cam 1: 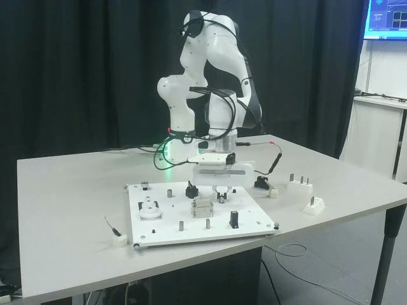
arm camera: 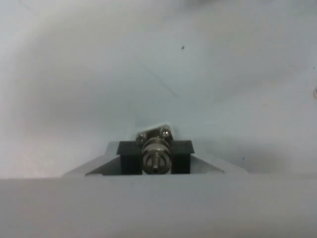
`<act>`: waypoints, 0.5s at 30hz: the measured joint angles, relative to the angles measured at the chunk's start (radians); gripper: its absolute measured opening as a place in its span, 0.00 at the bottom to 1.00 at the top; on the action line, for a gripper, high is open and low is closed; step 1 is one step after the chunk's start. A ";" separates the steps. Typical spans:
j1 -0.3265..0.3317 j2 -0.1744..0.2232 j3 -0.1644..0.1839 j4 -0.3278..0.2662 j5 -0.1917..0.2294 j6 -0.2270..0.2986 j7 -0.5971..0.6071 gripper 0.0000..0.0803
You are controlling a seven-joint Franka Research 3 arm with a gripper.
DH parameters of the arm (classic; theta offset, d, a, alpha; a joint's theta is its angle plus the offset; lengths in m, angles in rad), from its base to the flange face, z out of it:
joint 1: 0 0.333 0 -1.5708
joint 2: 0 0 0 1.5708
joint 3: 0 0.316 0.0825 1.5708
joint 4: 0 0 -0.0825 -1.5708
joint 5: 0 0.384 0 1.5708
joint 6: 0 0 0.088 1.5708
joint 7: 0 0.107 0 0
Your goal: Insert BNC.
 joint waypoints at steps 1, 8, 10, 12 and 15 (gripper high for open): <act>0.000 0.000 0.000 0.000 0.000 0.000 0.017 0.15; 0.000 0.001 -0.001 0.000 -0.001 0.000 0.121 0.15; 0.000 0.001 -0.001 0.000 -0.001 0.000 0.157 0.15; 0.000 0.001 -0.001 0.000 -0.001 -0.001 0.191 0.15; 0.000 0.001 -0.001 0.000 -0.001 -0.001 0.239 0.15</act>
